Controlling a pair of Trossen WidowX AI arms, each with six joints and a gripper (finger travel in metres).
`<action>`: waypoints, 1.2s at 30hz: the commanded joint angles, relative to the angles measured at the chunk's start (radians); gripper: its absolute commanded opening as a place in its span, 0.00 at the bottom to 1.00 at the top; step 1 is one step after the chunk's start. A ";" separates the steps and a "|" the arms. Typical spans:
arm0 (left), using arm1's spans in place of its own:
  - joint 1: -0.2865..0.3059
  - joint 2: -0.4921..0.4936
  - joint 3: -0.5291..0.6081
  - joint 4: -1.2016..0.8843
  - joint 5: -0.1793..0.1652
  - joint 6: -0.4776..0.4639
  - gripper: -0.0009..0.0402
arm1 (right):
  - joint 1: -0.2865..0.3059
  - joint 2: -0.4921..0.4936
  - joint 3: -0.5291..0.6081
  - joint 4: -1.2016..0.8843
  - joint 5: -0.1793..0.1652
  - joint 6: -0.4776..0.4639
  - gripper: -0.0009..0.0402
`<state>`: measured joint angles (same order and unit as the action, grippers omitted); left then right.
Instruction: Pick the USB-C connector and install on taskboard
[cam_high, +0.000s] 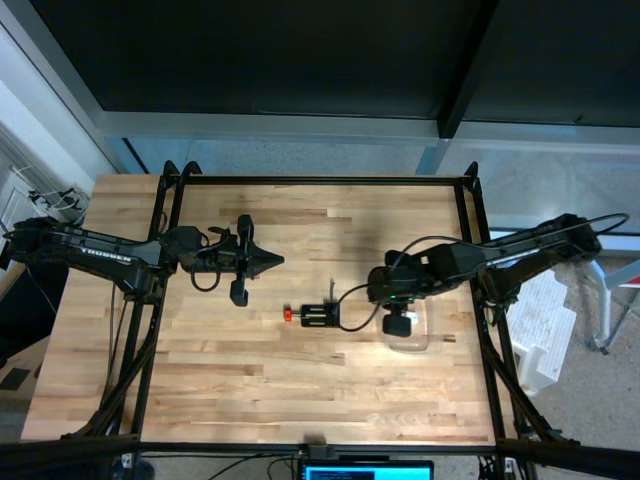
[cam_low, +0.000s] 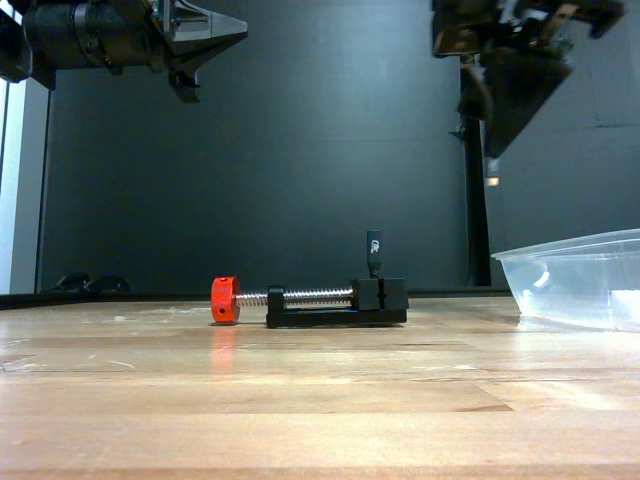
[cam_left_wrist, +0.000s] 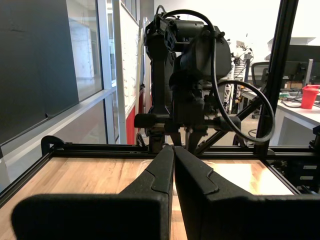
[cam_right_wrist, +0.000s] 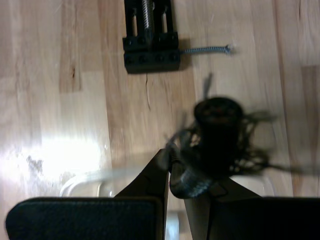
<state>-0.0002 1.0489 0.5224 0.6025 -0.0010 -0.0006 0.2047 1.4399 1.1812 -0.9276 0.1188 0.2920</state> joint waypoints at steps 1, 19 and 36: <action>0.000 0.000 0.000 0.000 0.000 0.000 0.02 | -0.003 0.056 0.046 0.008 0.000 -0.011 0.02; 0.000 0.000 0.000 0.000 0.000 0.000 0.02 | -0.019 0.304 0.266 0.027 -0.006 -0.010 0.02; 0.000 0.000 0.000 0.000 0.000 0.000 0.02 | -0.036 0.382 0.336 0.044 -0.006 -0.039 0.02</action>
<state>-0.0002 1.0489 0.5228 0.6025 -0.0010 -0.0010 0.1680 1.8225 1.5177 -0.8894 0.1120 0.2539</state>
